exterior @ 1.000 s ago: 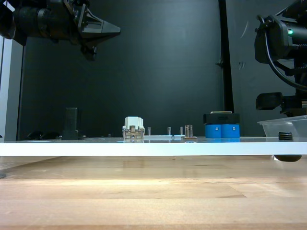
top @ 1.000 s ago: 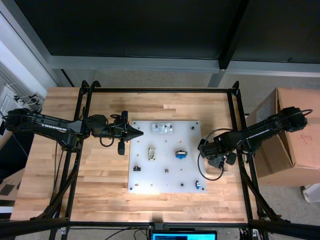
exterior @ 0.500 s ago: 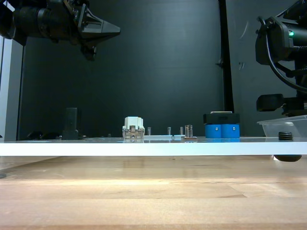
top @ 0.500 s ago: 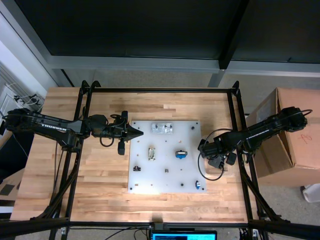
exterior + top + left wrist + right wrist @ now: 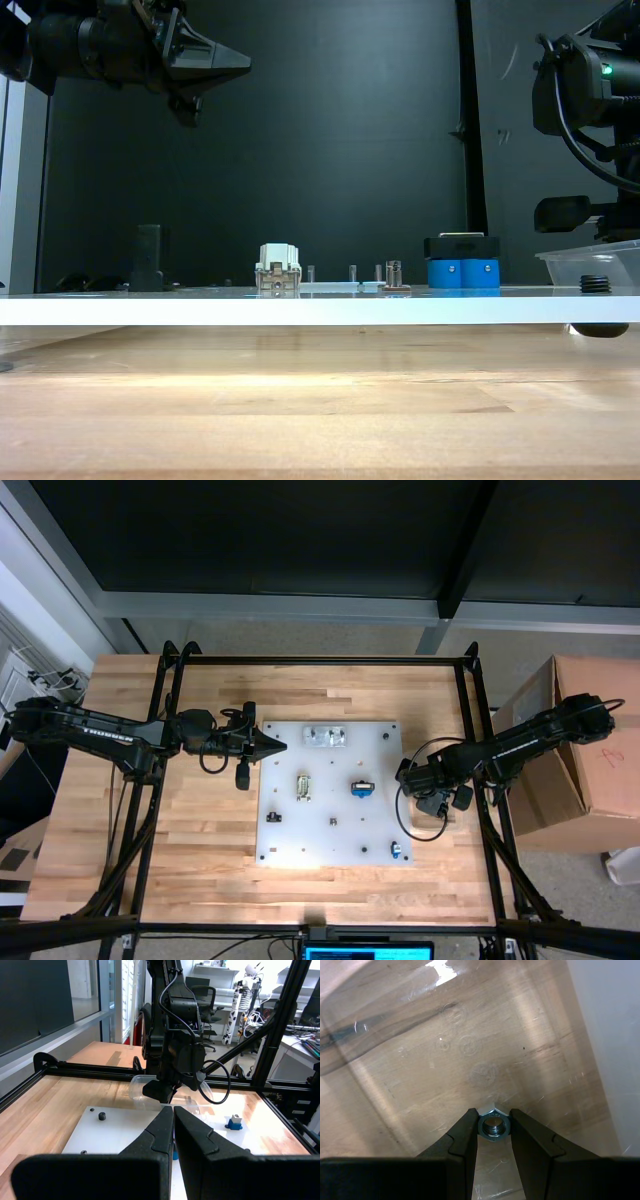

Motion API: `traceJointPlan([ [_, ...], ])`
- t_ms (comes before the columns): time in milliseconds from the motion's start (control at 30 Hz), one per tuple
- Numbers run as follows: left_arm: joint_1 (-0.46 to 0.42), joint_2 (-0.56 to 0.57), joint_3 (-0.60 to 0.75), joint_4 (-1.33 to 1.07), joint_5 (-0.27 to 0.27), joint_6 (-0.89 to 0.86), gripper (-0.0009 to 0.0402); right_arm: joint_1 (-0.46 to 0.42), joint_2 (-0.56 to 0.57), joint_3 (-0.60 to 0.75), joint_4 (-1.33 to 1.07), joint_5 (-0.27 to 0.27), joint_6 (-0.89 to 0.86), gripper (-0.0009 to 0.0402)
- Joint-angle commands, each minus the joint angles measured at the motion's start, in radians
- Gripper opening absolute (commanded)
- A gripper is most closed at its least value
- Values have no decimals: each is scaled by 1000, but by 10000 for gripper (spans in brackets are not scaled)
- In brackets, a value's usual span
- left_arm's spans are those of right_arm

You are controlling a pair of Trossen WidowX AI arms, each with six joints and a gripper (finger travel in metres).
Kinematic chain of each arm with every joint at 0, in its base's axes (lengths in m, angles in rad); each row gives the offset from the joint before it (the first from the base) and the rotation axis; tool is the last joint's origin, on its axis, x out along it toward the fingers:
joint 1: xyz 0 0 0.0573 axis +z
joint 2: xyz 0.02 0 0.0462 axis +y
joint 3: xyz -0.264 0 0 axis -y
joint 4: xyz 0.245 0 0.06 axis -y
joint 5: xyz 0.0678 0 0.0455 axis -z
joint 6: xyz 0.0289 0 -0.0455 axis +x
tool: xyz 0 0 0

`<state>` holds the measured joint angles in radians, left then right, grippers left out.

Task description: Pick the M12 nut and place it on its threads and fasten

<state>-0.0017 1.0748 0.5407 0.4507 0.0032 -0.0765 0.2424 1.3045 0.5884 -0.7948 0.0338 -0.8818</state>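
The M12 nut [image 5: 494, 1126] sits right between the tips of the right claw [image 5: 494, 1124], thread hole facing the wrist camera. A black finger presses in on each side, so the claw is clamped on it. All of this is inside the clear tray [image 5: 420, 1035]; whether the nut rests on the tray floor or hangs just above it, I cannot tell.

In the high view the right claw [image 5: 426, 802] dips into that tray [image 5: 432, 827], which sits on the table [image 5: 200, 860] just beside the right edge of the white board [image 5: 300, 830].

On the board, the stud [image 5: 596, 284] stands bare near the near right edge. In the low view its black ribs are plain to see, with the tray wall [image 5: 590, 260] behind it. The nut is not on its stud. A blue block [image 5: 462, 272] sits mid-board, to the left of the stud.

Over on the other side, the left claw [image 5: 278, 747] hangs high over the board's left edge, toward the far corner, pointing inward. Its fingers [image 5: 160, 1127] are pressed together with nothing between them, and its wrist camera looks across the board to the right arm.
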Motion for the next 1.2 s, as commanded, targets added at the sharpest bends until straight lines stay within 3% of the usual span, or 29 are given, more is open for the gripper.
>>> traceJointPlan([
  [33,0,0,0,0,0,0,0,11,-2,17,-18,1,20,12],
  [567,0,0,0,0,0,0,0,156,20,267,-242,1,47,0],
  [1200,0,0,0,0,0,0,0,255,362,692,-316,1,27,0],
])
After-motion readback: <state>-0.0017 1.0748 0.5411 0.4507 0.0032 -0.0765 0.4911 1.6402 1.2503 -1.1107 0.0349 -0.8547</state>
